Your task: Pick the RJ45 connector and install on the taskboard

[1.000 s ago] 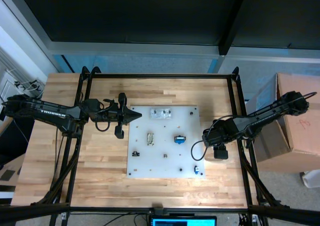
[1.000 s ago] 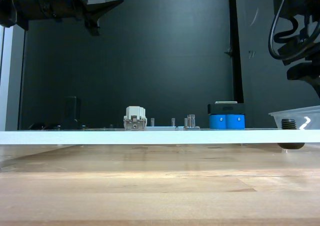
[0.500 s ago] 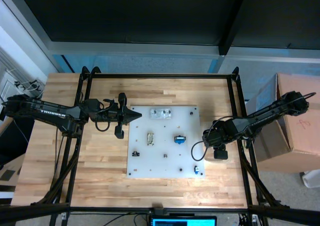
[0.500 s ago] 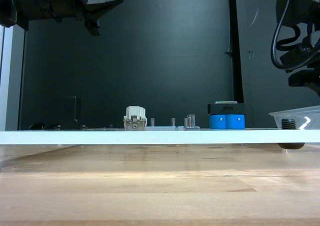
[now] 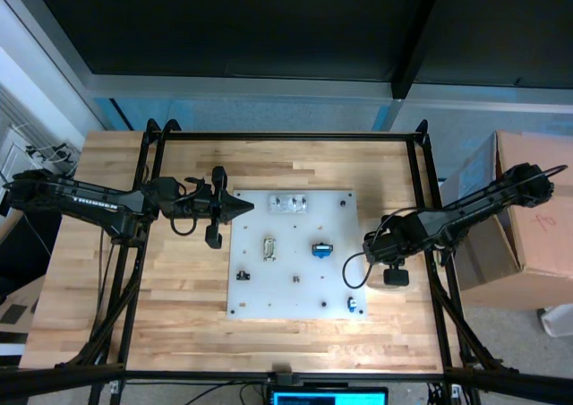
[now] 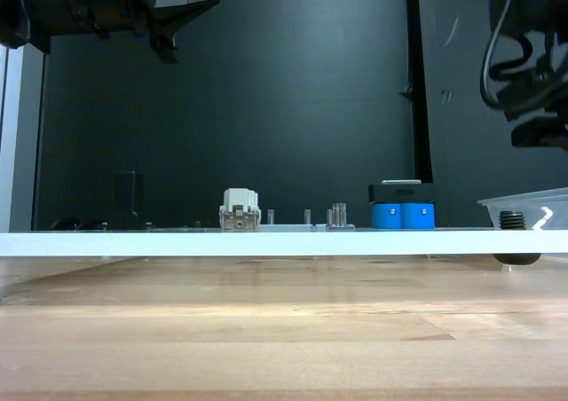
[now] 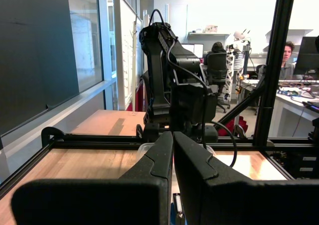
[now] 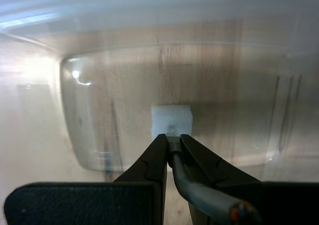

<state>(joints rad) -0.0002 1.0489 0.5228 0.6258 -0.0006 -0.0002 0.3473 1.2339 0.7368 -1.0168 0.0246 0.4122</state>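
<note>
Now right pincer (image 8: 171,138) grips whitish RJ45 connector (image 8: 172,120); left pincer (image 7: 172,136) aloft.

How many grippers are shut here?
2. The left gripper, empty, hangs above the board's left edge; the right gripper, above the tray, holds the connector by its cable.

The high camera hangs above the worktop's (image 5: 179,333) near edge and looks down and away, taking in the whole white task board (image 5: 291,284). The low camera sits at worktop height on that same edge, close in, and shares the board, seen edge-on. From the board's left side, the left wrist camera looks level along the left gripper's (image 7: 172,135) closed jaws toward the right arm (image 7: 169,70). The right wrist camera looks down at very close range along the right gripper (image 8: 172,138). Its jaws pinch what seems to be the RJ45 connector (image 8: 171,120) above a clear tray (image 8: 99,105).
</note>
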